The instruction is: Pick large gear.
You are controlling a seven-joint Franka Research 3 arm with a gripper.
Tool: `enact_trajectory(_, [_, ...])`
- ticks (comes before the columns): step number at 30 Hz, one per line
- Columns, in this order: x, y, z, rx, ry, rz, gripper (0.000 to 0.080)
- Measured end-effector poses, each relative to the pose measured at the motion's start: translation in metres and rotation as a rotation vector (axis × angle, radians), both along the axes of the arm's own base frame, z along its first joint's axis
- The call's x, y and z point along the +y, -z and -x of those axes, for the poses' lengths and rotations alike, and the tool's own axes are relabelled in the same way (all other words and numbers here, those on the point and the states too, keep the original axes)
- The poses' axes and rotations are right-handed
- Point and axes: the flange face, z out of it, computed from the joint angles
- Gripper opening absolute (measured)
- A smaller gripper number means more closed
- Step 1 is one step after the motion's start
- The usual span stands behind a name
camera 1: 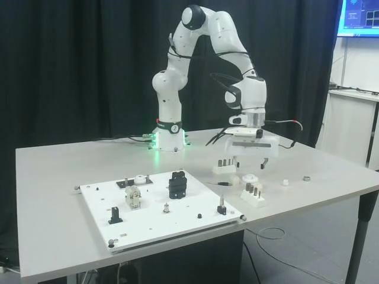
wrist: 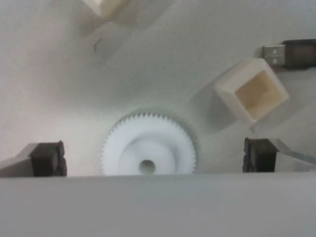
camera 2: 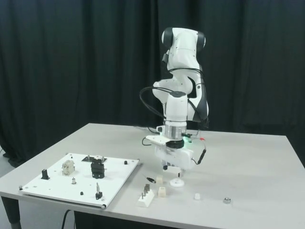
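Grey table (camera 1: 53,171), black curtains (camera 1: 77,59), white assembly board (camera 1: 154,216)

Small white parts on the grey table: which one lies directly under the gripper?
The white toothed large gear, lying flat between the open black fingertips. The hollow square block lies off to one side.

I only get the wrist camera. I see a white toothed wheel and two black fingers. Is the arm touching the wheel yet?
Observer: No. In the second room view the fingers hang just above the white toothed large gear, which lies flat on the grey table.
Operator: What else is on the table?
Observer: A flat white board with small black parts sits away from the gear, toward the table's other end.
Operator: Anything little near the wheel?
Observer: Yes, a small white block with upright pins stands beside it.
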Motion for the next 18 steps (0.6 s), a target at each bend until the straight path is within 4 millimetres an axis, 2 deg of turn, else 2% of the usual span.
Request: enact_trajectory(18, [0.017, 0.018, 0.001, 0.034, -0.025, -0.024, 0.08])
